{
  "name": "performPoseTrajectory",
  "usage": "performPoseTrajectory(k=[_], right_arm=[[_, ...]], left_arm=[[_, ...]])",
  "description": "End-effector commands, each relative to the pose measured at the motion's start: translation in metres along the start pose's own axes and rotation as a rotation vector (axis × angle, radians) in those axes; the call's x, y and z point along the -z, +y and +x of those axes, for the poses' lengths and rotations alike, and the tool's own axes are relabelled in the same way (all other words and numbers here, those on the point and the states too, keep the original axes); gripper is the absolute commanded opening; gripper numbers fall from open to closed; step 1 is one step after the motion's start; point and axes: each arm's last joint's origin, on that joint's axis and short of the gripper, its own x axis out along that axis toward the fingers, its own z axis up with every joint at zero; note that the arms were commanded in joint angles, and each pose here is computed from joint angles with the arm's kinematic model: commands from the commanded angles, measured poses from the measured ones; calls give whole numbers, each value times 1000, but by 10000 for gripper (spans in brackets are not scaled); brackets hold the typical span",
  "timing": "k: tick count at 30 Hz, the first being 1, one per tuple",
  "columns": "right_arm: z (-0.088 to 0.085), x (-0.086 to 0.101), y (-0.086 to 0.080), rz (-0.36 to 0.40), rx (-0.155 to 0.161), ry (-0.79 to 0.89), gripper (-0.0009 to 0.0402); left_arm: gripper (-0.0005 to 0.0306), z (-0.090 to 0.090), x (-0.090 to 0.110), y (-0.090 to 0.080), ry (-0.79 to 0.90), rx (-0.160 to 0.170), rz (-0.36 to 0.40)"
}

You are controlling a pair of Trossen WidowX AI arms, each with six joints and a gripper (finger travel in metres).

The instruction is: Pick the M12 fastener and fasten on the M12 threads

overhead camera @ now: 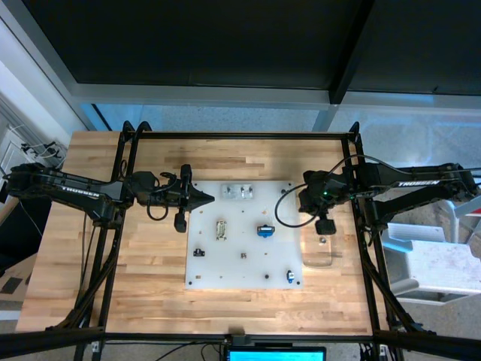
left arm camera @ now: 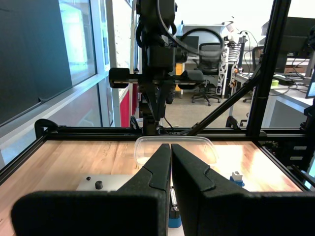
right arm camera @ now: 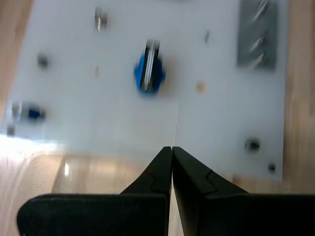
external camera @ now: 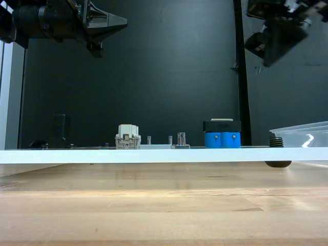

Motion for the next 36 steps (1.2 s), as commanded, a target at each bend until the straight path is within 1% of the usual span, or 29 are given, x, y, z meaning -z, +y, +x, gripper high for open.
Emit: performPoseTrajectory(k=[1, 8, 14, 19, 20, 22, 23, 25, 28, 30, 31, 32, 34, 36], right_arm=[[1, 10, 3, -40, -29, 117, 0], [3, 25, 13, -113, -71, 258, 0], [8, 35, 28, -217, -115, 332, 0], [13, 41, 42, -299, -149, 359, 0], [15, 44, 45, -325, -166, 366, 0], [19, 49, 51, -378, -220, 384, 6], [21, 52, 54, -388, -249, 393, 12], [27, 56, 57, -392, -269, 410, 32], [35, 61, 58, -346, -257, 435, 71], [41, 62, 59, -340, -252, 427, 98], [44, 62, 59, -336, -242, 420, 111], [46, 61, 59, -331, -215, 413, 124], [52, 61, 58, -342, -167, 413, 147], [57, 63, 58, -358, -133, 435, 166]], left_arm=[[0, 0, 0, 0, 0, 0, 0], [0, 0, 0, 0, 0, 0, 0], [0, 0, 0, 0, 0, 0, 0], [0, 0, 0, 0, 0, 0, 0], [0, 0, 0, 0, 0, 0, 0], [0, 0, 0, 0, 0, 0, 0], [0, 0, 0, 0, 0, 0, 0], [0, 0, 0, 0, 0, 0, 0], [0, 0, 0, 0, 0, 0, 0], [0, 0, 0, 0, 0, 0, 0], [0, 0, 0, 0, 0, 0, 0], [0, 0, 0, 0, 0, 0, 0], [0, 0, 0, 0, 0, 0, 0], [0, 0, 0, 0, 0, 0, 0]])
